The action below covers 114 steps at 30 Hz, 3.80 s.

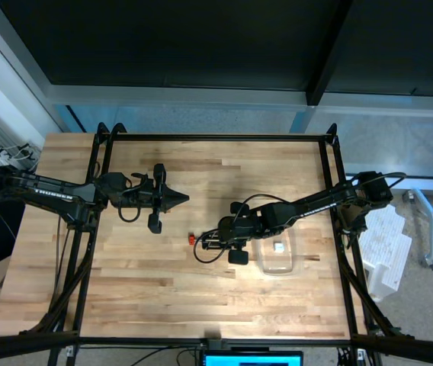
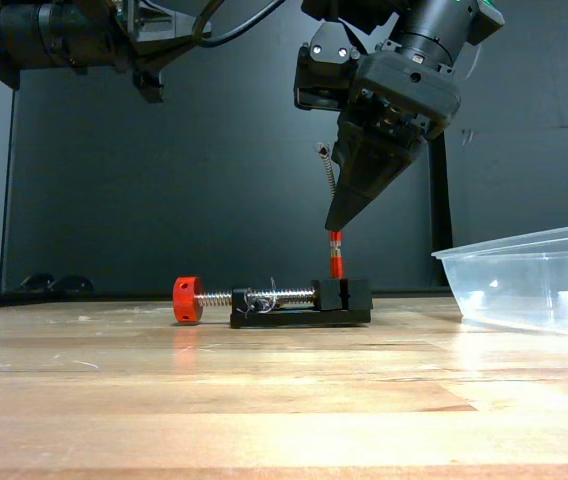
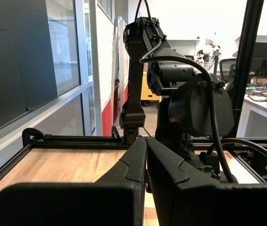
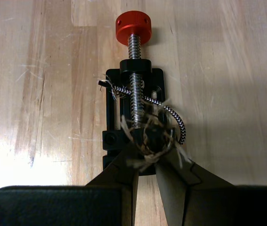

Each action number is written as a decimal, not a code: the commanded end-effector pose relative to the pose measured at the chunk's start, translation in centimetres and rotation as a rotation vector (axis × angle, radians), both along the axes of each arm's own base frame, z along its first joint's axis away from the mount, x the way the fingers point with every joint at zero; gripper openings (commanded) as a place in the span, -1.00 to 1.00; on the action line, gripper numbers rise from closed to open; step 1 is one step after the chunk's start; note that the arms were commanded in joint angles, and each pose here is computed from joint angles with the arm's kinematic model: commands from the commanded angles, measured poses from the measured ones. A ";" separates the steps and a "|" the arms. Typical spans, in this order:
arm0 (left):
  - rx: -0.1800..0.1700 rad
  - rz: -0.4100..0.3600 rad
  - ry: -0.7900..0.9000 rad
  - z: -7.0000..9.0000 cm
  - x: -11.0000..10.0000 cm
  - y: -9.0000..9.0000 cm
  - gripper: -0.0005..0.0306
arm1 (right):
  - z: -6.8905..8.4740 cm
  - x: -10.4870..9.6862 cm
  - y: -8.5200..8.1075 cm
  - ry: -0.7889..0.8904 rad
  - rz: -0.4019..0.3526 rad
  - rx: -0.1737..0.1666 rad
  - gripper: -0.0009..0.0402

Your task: Pick the RCA connector and install on taskboard

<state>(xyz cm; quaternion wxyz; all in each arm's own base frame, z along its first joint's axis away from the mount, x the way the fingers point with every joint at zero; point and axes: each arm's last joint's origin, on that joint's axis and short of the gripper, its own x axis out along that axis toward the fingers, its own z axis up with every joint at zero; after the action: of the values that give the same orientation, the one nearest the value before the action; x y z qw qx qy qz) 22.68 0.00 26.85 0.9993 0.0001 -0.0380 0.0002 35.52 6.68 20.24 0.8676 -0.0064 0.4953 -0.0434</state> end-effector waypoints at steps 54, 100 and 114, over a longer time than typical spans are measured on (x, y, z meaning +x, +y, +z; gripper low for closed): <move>0.000 0.000 -0.001 0.0 0.0 0.0 -0.96 | -0.5 -0.1 -0.4 -0.016 -0.002 -0.004 -0.49; 0.000 0.000 0.000 0.0 0.0 0.0 -0.97 | 8.8 -5.6 -3.9 -0.357 0.049 0.003 -0.45; 0.000 0.000 -0.001 0.0 0.0 0.0 -0.97 | 9.2 -9.4 -6.0 -0.708 0.049 0.051 -0.95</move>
<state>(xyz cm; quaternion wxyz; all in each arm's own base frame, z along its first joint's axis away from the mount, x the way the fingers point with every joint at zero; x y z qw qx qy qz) 22.68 0.00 26.86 0.9993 -0.0001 -0.0382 0.0004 26.46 0.74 29.51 0.9841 0.0184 0.1763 -0.0080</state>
